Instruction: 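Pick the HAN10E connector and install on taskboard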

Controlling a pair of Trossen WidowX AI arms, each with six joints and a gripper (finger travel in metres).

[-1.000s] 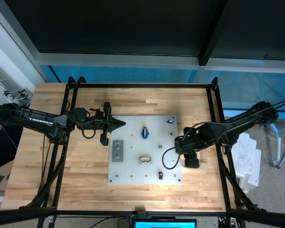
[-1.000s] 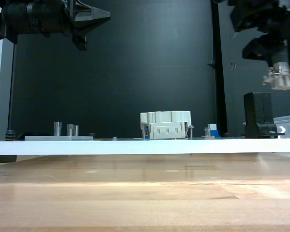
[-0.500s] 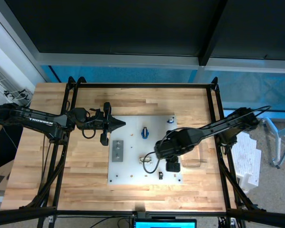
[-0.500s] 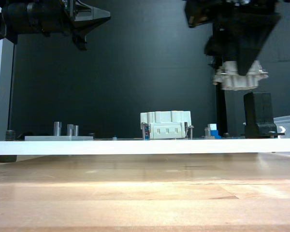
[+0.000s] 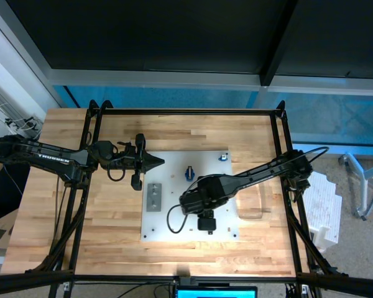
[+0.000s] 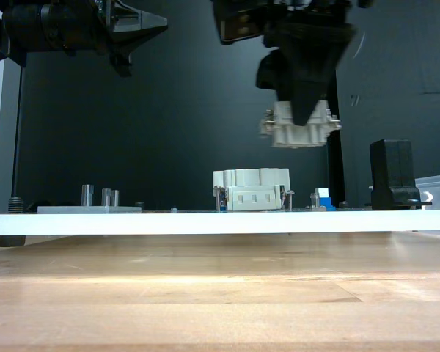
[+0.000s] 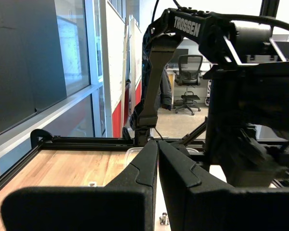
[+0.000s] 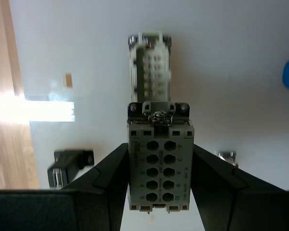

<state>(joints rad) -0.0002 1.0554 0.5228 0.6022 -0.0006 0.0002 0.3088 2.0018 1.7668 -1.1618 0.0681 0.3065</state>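
Observation:
My right gripper (image 6: 302,103) is shut on the HAN10E connector (image 6: 301,126), a small pale grey-beige block whose two rows of contact holes face the right wrist camera (image 8: 159,163). It hangs above the white taskboard (image 5: 174,226), a little higher than and to the right of a beige insert (image 6: 251,191) mounted on the board. In the right wrist view that insert (image 8: 150,72) lies just beyond the held connector. From above, the right gripper (image 5: 196,202) hides the connector. My left gripper (image 5: 152,161) hovers shut at the board's far left corner, holding nothing (image 7: 157,149).
On the board are a grey metal block (image 5: 154,197), a blue fitting (image 5: 189,172) and a tall black part (image 6: 391,174) near the right end. A clear plastic tray (image 5: 253,205) lies on the wooden table just right of the board.
The right arm has carried the connector leftward from the board's right edge to nearly over the mounted insert, staying at about the same height. The left arm has not moved.

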